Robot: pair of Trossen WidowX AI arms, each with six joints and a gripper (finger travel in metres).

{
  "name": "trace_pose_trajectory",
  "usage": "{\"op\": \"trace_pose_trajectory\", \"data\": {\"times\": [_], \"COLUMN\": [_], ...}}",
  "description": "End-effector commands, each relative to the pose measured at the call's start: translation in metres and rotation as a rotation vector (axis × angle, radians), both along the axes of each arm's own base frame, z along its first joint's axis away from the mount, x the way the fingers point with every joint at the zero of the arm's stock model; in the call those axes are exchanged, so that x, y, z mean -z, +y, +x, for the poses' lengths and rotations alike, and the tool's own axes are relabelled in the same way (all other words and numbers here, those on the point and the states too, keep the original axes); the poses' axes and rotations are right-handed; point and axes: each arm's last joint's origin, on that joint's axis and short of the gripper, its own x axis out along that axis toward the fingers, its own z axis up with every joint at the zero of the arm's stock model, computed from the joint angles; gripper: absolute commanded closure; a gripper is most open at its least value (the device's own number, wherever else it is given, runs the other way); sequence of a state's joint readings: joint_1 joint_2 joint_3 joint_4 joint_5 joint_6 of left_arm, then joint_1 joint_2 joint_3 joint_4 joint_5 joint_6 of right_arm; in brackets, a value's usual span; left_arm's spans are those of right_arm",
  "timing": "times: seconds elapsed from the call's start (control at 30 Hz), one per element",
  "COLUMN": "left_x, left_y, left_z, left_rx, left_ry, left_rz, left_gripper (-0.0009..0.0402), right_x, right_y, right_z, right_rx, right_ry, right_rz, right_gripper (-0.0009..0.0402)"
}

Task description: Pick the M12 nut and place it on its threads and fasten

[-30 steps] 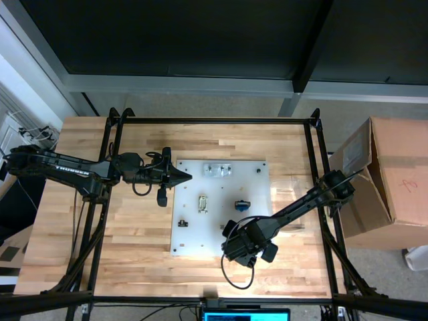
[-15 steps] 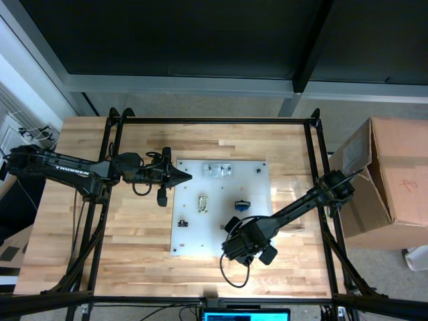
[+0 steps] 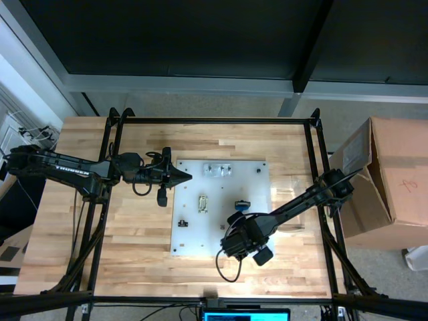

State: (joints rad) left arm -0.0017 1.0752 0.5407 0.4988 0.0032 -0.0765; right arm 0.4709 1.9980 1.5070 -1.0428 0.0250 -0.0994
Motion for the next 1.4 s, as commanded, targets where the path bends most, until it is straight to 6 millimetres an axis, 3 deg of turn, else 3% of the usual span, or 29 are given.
{"op": "trace_pose_trajectory", "data": {"times": [0.03, 0.67, 0.97, 1.4], "left_x": [-0.0001, -0.0001, -0.0001, -0.0001], "left_y": [0.0001, 0.0001, 0.0000, 0.0001], "left_z": [0.0000, 0.0000, 0.0000, 0.0000], "left_rx": [0.000, 0.000, 0.000, 0.000], "left_ry": [0.000, 0.000, 0.000, 0.000], "left_rz": [0.000, 0.000, 0.000, 0.000], "left_gripper": [0.0393, 0.0393, 0.0393, 0.0393], "right_x": [-0.0006, -0.0007, -0.0007, -0.0076], "right_y": [0.0001, 0.0002, 0.0006, 0.0020], "right_z": [0.0001, 0.0006, 0.0012, 0.0031], "right_rx": [0.078, 0.824, 1.339, 1.453], "right_ry": [-0.002, -0.011, -0.015, -0.010], "right_rz": [0.005, 0.041, 0.074, 0.109], "right_gripper": [0.0381, 0.0381, 0.0381, 0.0381]}}
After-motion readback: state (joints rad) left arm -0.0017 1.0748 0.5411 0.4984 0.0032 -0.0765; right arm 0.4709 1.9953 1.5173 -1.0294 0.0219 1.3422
